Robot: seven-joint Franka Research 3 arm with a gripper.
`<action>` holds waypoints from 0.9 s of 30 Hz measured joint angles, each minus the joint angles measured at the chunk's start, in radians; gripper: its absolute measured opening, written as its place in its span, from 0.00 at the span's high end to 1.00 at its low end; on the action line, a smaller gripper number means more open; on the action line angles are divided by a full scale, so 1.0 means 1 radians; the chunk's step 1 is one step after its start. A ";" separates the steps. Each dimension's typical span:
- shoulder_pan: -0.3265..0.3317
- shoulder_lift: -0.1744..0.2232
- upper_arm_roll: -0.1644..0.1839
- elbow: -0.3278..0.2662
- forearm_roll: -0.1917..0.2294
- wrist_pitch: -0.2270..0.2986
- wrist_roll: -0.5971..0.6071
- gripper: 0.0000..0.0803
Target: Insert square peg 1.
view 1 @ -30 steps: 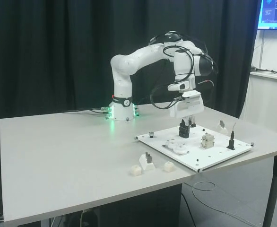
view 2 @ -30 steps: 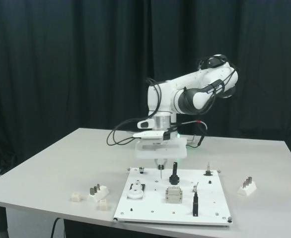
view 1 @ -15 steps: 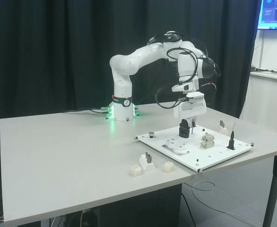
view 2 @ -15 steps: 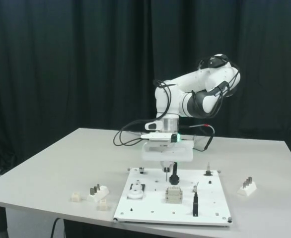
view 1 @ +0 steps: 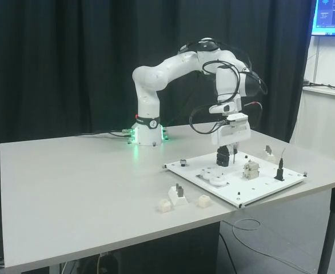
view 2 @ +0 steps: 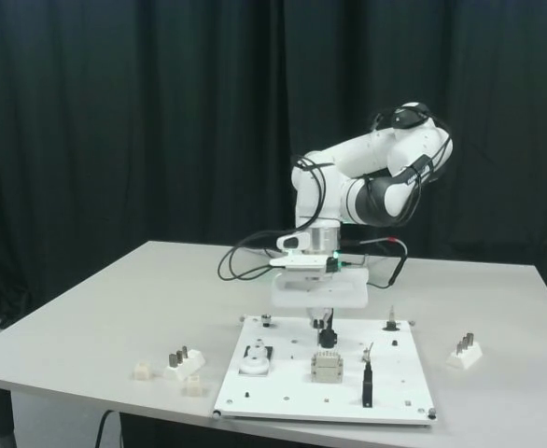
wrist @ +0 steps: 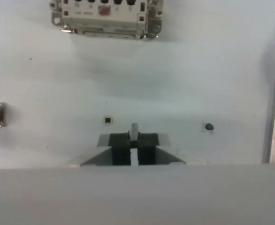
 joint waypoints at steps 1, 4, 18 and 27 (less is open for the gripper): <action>0.000 0.000 0.001 0.000 0.002 0.000 0.000 0.96; 0.000 0.000 0.007 0.000 0.008 0.003 0.000 0.96; 0.000 0.000 0.035 0.000 0.034 0.026 0.005 0.96; 0.000 0.000 0.043 0.000 0.040 0.029 0.019 0.96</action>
